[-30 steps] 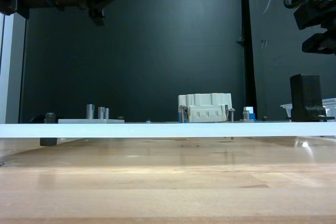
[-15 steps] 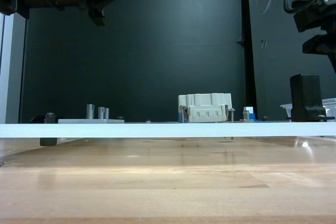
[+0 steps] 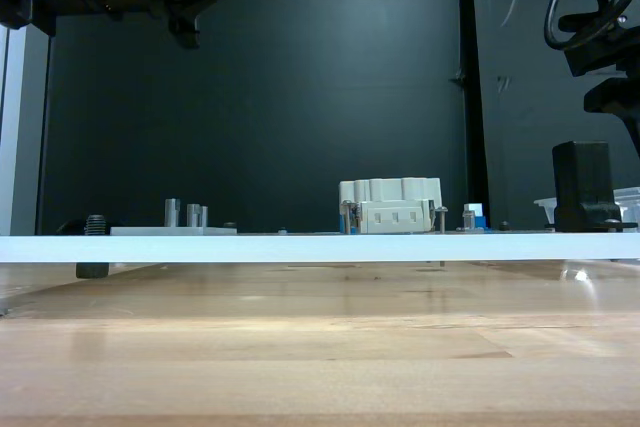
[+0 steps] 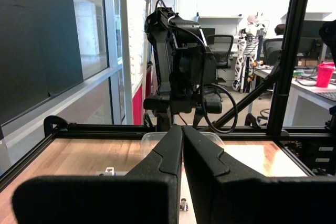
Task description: Pick the HAN10E connector and install on the hub
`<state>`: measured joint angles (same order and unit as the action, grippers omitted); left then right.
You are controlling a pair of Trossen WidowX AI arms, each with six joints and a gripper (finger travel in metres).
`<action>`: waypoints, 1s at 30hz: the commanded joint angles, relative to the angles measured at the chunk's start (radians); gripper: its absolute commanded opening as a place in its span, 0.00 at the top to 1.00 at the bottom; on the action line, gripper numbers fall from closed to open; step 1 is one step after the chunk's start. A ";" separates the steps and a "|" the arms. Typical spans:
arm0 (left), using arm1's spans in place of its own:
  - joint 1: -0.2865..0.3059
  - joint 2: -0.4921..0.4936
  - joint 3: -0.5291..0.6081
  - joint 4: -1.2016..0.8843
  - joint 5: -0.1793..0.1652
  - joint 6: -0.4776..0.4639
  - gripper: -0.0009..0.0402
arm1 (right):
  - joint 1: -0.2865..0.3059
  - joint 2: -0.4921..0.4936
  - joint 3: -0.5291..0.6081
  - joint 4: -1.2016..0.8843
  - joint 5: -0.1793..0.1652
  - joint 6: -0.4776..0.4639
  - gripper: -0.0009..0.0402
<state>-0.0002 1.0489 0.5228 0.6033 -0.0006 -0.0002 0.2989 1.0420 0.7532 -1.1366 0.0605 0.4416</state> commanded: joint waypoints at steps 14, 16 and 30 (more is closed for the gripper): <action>0.000 0.000 0.000 0.000 0.000 0.000 0.98 | 0.000 0.001 -0.039 0.063 0.000 -0.003 0.33; 0.000 0.000 0.000 0.000 0.000 0.000 0.98 | 0.001 0.001 -0.061 0.097 0.000 -0.003 0.33; 0.000 0.000 0.000 0.000 0.000 0.000 0.98 | 0.000 0.067 -0.162 0.247 0.000 -0.003 0.33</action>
<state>-0.0002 1.0489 0.5228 0.6033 -0.0010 0.0002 0.2993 1.1038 0.5945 -0.9028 0.0601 0.4370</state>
